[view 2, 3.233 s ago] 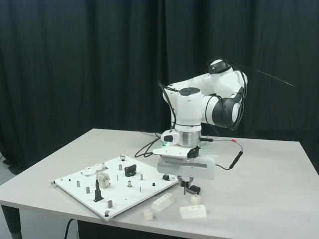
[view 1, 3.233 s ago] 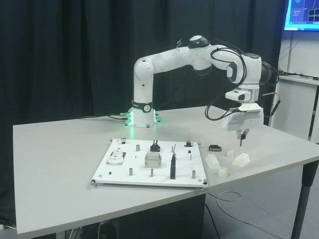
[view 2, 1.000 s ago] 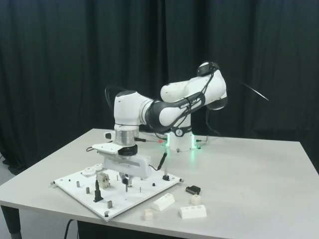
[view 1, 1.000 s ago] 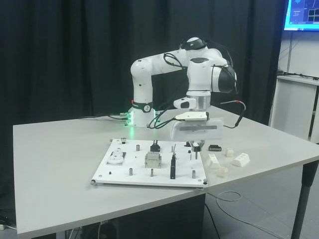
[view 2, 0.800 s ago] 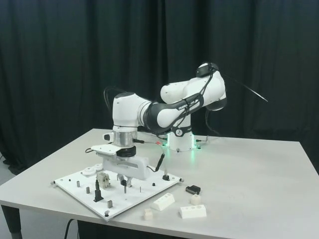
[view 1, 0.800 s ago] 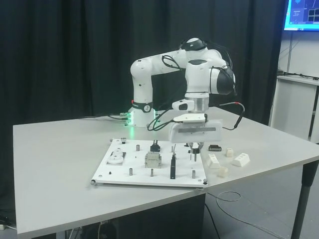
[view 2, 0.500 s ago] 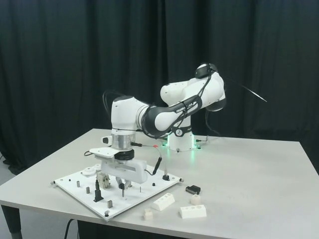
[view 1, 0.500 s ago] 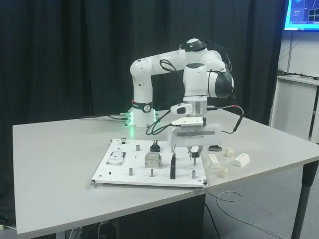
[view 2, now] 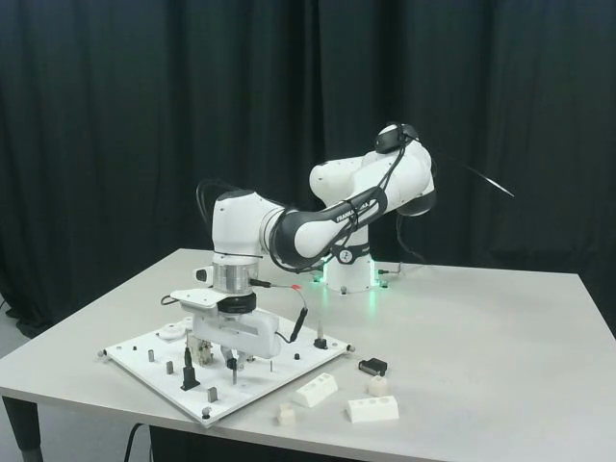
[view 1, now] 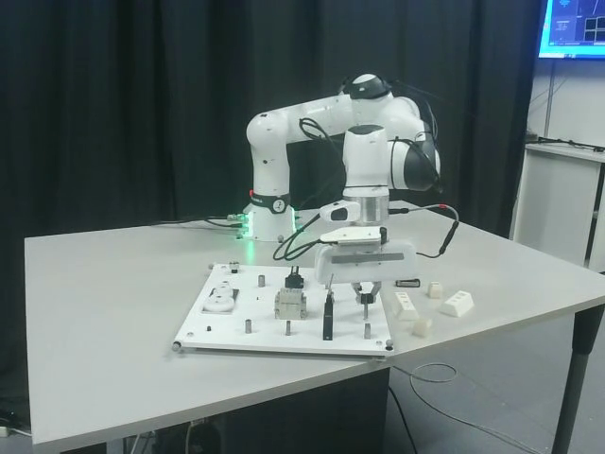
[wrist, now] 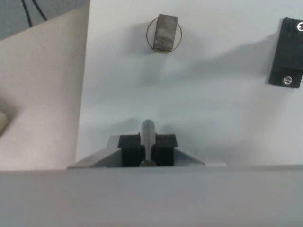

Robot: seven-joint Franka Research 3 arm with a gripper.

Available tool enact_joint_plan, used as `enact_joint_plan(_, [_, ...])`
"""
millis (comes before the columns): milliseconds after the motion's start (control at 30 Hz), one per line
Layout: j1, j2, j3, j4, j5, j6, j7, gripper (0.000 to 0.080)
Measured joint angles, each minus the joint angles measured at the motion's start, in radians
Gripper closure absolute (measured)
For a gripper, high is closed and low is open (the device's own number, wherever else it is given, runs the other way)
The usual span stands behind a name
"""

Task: Insert round peg 2.

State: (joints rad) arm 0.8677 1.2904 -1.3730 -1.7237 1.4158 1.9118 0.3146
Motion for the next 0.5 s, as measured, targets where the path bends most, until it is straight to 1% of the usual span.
enact_joint_plan(300, [0.003, 0.000, 0.000, -0.003, 0.000, -0.002, 0.000, 0.0741])
enact_joint_plan(500, [0.005, 0.000, 0.000, -0.006, 0.000, -0.015, 0.000, 0.0741])
